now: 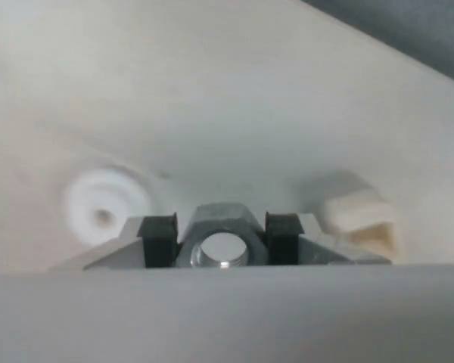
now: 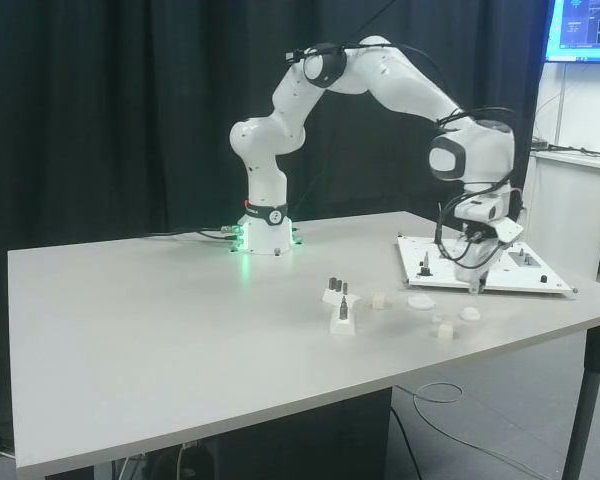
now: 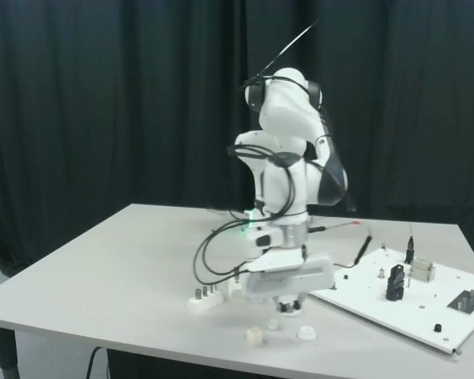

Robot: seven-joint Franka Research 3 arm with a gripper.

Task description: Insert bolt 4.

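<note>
Metal shows between the black pads in the wrist view: the bolt (image 1: 225,243), hex head up, clamped from both sides by the fingers (image 1: 157,239), so the gripper (image 1: 221,240) is clenched on it. Just beyond, on the pale counter (image 1: 234,98), a white disc (image 1: 102,206) with a small centre hole lies to one side and a pale block (image 1: 359,219) to the other.

From the first room view, the counter's near half is bare. Further in stands a small white holder (image 2: 340,298) with dark bolts upright in it, and near it a few small white pieces (image 2: 442,318) lie scattered. The gripper (image 2: 474,282) hangs low just past these, at the near edge of the white board (image 2: 520,272), its tip close to the surface; whether the bolt touches anything cannot be told. The board carries several small dark fixtures (image 3: 395,283).

Behind, the white arm (image 2: 380,80) arches up and back to its base (image 2: 264,232), bolted to the counter where green lights glow. Black curtains (image 3: 103,103) close the background.
</note>
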